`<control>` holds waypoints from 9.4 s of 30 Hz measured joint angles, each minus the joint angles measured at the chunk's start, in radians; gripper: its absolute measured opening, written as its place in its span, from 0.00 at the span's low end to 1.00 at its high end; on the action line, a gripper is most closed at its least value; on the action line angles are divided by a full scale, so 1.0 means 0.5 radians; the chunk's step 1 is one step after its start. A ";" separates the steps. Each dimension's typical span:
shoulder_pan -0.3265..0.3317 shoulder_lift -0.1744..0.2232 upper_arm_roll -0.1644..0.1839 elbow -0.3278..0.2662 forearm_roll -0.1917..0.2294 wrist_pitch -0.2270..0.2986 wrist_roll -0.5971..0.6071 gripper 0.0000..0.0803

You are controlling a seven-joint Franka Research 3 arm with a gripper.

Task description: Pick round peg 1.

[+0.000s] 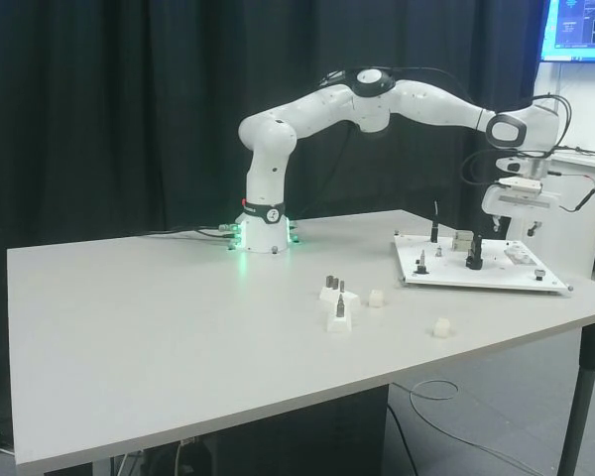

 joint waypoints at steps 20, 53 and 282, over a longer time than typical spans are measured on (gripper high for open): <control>0.016 0.000 -0.092 0.000 -0.021 0.000 -0.083 1.00; 0.079 -0.004 -0.246 0.013 0.033 0.000 -0.145 1.00; -0.496 0.209 -0.461 -2.023 0.945 0.578 -2.636 0.04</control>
